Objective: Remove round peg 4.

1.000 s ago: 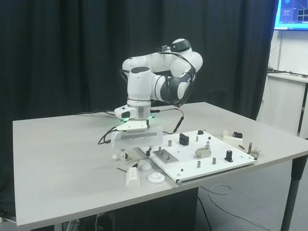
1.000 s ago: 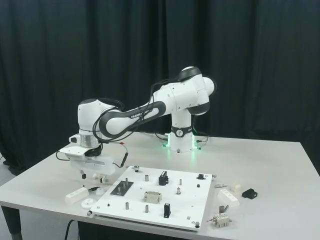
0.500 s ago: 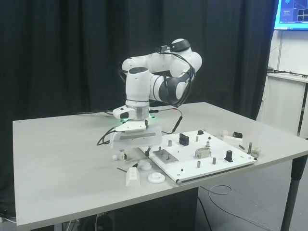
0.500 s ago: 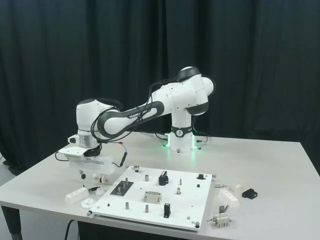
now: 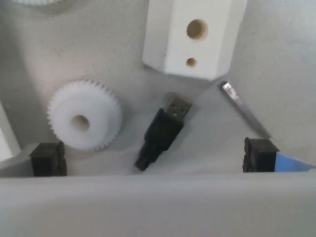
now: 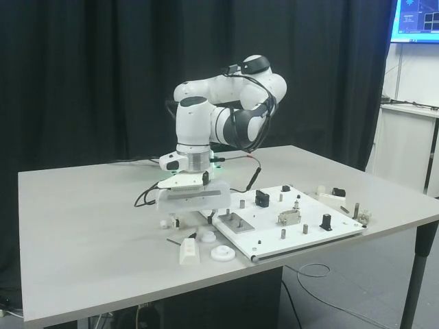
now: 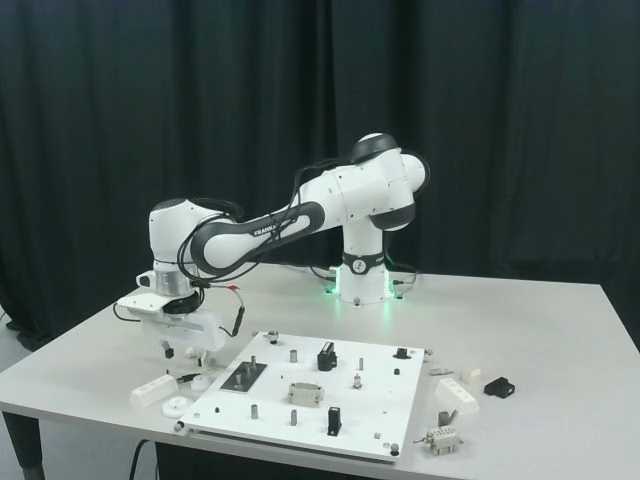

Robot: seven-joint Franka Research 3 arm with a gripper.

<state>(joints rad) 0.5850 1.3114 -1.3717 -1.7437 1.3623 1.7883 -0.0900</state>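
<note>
My gripper [image 5: 153,157] hangs open just above the table, with black fingertips [image 5: 48,158] set wide apart and nothing held. Beneath it lie a black USB plug [image 5: 163,131], a white gear [image 5: 85,114], a white block with two holes [image 5: 192,34] and a thin grey pin [image 5: 244,108]. In the room views the gripper [image 6: 201,216] [image 7: 186,354] sits beside the near-left corner of the white board [image 6: 312,236] [image 7: 390,420]. Several short grey pegs [image 6: 282,234] stand on the board. I cannot tell which is round peg 4.
The white block [image 6: 189,252] and another gear [image 6: 222,254] lie near the table's front edge. Black connectors [image 6: 261,198] and a metal socket [image 6: 289,218] stand on the board. Loose small parts [image 7: 455,395] lie off the board's far side. A black cable [image 6: 251,179] trails behind the arm.
The wrist and gripper have drifted slightly up and away from the board. Nothing was taken hold of or let go.
</note>
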